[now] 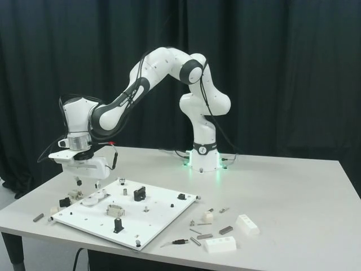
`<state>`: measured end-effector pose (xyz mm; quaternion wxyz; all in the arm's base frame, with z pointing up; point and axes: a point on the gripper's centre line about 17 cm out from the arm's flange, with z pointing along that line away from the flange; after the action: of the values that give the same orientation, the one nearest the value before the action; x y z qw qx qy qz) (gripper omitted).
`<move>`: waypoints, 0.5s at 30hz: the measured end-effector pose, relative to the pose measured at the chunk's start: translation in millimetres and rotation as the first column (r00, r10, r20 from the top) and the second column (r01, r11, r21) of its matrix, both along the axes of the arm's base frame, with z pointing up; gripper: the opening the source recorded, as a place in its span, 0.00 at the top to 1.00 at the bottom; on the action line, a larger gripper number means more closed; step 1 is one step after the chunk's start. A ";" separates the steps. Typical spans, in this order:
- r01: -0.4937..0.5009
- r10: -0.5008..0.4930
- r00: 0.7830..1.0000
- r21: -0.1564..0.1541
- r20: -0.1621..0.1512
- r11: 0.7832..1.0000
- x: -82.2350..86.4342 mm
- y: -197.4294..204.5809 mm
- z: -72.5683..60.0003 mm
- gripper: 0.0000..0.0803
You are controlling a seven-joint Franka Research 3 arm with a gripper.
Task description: Remove medium gear.
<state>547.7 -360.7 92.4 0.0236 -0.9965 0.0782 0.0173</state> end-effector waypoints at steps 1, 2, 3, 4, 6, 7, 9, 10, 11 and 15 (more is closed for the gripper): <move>0.000 0.000 1.000 0.000 0.000 1.000 -1.7 -0.5 -0.5 0.00; 0.001 -0.001 1.000 0.001 0.000 1.000 -3.3 -0.8 -1.0 0.00; 0.003 -0.003 1.000 0.001 0.001 1.000 -4.6 -1.0 -1.2 0.00; 0.006 -0.006 1.000 0.001 0.003 1.000 -6.0 -1.0 -1.5 0.00; 0.010 -0.010 1.000 0.001 0.006 1.000 -9.0 -0.7 -2.6 0.00; 0.011 -0.011 1.000 -0.001 0.009 1.000 -10.0 -0.7 -3.0 0.00; 0.014 -0.014 1.000 -0.004 0.016 1.000 -12.5 0.1 -4.4 0.00; 0.016 -0.016 1.000 -0.005 0.020 1.000 -13.5 0.8 -5.0 0.00; 0.018 -0.018 1.000 -0.007 0.024 1.000 -14.6 1.7 -6.0 0.00; 0.024 -0.023 0.999 -0.016 0.042 1.000 -18.6 6.5 -9.1 0.00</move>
<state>529.1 -354.2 83.3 0.0172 -0.9958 0.0897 -0.0045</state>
